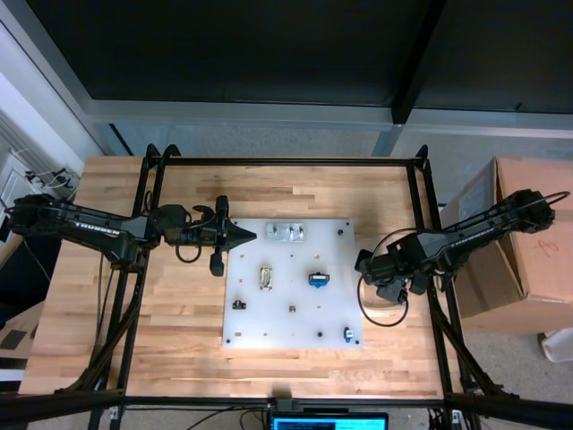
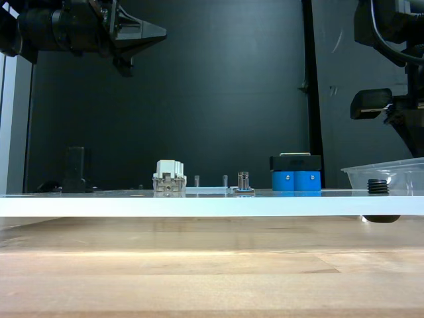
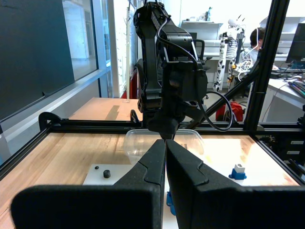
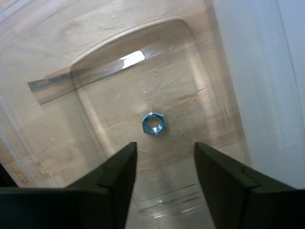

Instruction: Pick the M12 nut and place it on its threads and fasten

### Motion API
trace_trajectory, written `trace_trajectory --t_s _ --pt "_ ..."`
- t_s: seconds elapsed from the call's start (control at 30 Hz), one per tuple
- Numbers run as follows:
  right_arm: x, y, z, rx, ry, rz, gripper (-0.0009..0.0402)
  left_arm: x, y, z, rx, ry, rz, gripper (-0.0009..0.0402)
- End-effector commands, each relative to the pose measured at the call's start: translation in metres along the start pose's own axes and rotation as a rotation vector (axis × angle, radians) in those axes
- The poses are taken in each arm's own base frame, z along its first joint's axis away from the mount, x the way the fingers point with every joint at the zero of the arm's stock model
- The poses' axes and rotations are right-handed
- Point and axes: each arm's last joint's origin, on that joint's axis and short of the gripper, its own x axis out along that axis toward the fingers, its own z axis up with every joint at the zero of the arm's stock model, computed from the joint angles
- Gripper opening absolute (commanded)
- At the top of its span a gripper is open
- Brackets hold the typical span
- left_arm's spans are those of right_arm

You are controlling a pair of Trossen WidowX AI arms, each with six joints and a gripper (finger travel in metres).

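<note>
Right hand (image 4: pixel 164 148): two black, smooth, wedge-shaped fingers, spread apart and gripping nothing. It points down into the clear tray (image 4: pixel 57 90), a glossy plastic container with rounded corners. The M12 nut (image 4: pixel 153 124), small, silver and hexagonal, lies flat and free on the tray floor, under the gap between the fingers and touching neither. The tray sits just off the white board's (image 1: pixel 269 313) right edge, and the right arm reaches in from the right, elbow bent, hand tipped down.

The stud (image 2: pixel 378 187), short, black and ribbed, stands near the board's near right edge. Its ribs are bare, with no nut on it.

Left hand (image 3: pixel 166 148): black tapered fingers pressed together into a point, with nothing between them. It is held level, well above the board's far left edge, with the arm stretched out horizontally. The board is flat matte white on a light wood-grain worktop (image 1: pixel 161 313).
</note>
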Motion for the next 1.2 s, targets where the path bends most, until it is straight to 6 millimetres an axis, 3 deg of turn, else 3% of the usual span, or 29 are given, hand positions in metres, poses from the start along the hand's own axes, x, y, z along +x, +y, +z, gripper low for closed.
trace_trajectory --t_s 0.03,0.2,0.5,1.2 --pt "0.003 0.000 0.001 -0.004 0.009 0.012 0.0203 0.000 0.000 0.000 0.000 0.000 0.000 0.0000" --pt "0.011 -0.002 0.004 -0.009 0.018 0.023 0.0209 0.000 0.000 0.000 0.000 0.000 0.000 0.0000" --pt "0.035 -0.004 0.006 -0.022 0.018 0.031 0.0184 0.000 0.000 0.000 0.000 0.000 0.000 0.0000" --pt "0.048 0.001 0.003 -0.023 0.023 0.038 0.0177 0.000 0.000 0.000 0.000 0.000 0.000 0.0000"
